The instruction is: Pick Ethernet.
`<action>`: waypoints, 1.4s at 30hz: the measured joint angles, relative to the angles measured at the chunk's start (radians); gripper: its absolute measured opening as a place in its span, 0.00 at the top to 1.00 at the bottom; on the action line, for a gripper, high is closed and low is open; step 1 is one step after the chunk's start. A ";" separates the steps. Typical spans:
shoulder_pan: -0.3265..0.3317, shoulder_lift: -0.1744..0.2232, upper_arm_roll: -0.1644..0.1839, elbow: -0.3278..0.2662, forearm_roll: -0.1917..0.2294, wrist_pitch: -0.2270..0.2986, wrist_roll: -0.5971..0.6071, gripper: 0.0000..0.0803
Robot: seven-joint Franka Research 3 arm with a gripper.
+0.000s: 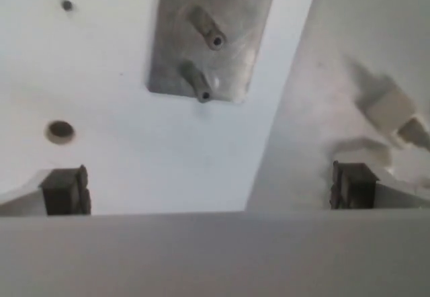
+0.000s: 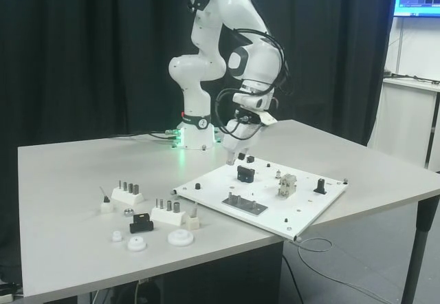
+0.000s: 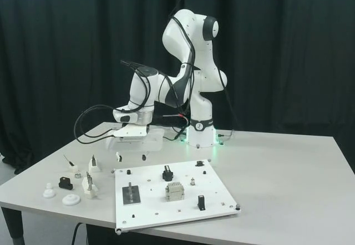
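- Ethernet plug [image 1: 391, 109]: white, blocky, lying flat on grey surface [image 1: 322, 142], long axis diagonal, cable end toward picture edge.
- Hand [image 1: 208, 189]: released, fingers spread wide, grasping nothing.

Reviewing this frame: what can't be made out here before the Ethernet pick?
1. Ethernet plug: blurred in the wrist view. Its cable is cut off by the picture edge.
2. The same plug in both room views: too small to find near the tool.
3. Wrist view, the strip nearest the camera: hidden by the tool's own body.
4. Small white parts in the second room view: too small to identify.
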 joint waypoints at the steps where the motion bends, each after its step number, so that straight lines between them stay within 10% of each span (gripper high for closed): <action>1: -0.003 0.001 0.000 0.002 -0.007 0.002 -0.016 0.00; 21: -0.090 0.059 0.014 0.082 -0.139 0.049 -0.301 0.00; 42: -0.174 0.189 0.066 0.218 -0.162 0.050 -0.522 0.00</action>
